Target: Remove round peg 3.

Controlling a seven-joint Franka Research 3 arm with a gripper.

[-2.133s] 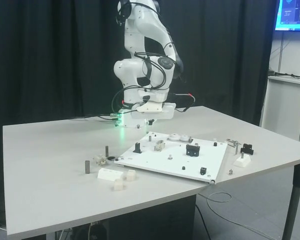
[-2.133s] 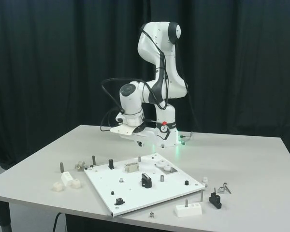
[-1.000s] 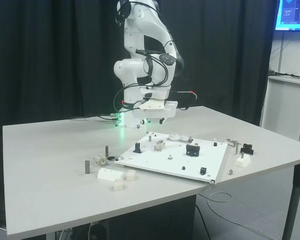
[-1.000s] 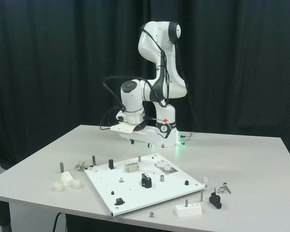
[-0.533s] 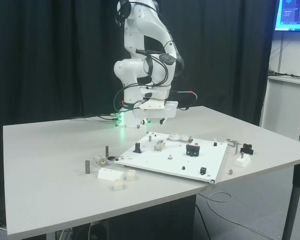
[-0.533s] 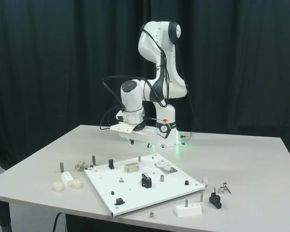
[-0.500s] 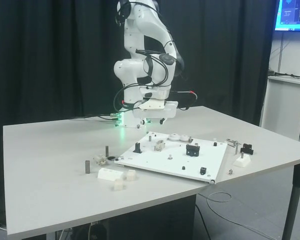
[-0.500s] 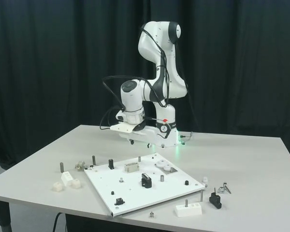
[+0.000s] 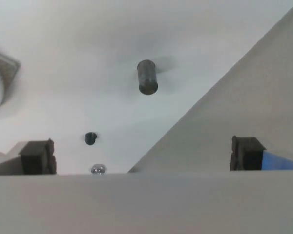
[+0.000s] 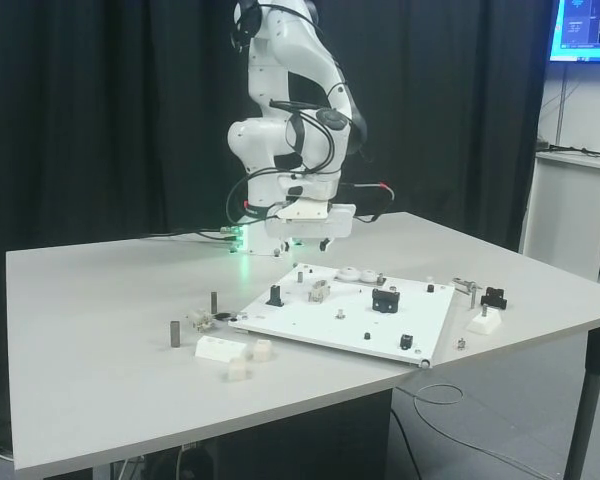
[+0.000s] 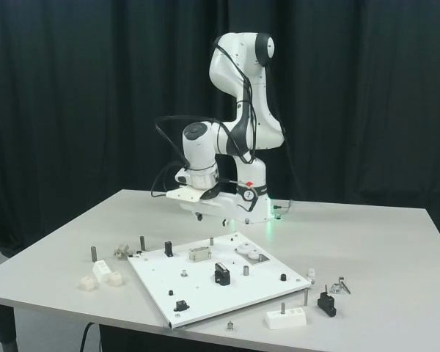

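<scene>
The arm holds its pincer (image 10: 311,243) above the far edge of the white board (image 10: 400,318), fingers (image 9: 37,157) spread wide apart and gripping nothing. From the wrist view, a grey round peg (image 9: 147,83) stands upright in the board, close to the board's edge where the grey tabletop (image 9: 254,102) begins; I take it for round peg 3, though nothing marks it as such. In the first room view that peg (image 10: 298,270) sits near the board's far corner, at roughly twelve o'clock from the black block (image 10: 276,295), almost straight below the pincer and well apart from it.

So the task has hardly begun, as I judge it: the peg is in its hole, untouched. What is left is the descent, closing on the peg, and drawing it straight up out of the board.

Compared with two seconds ago, the wrist has lifted a little and shifted slightly toward the board; over the last half second I can see no real change. Nothing on the board or tabletop has moved.
</scene>
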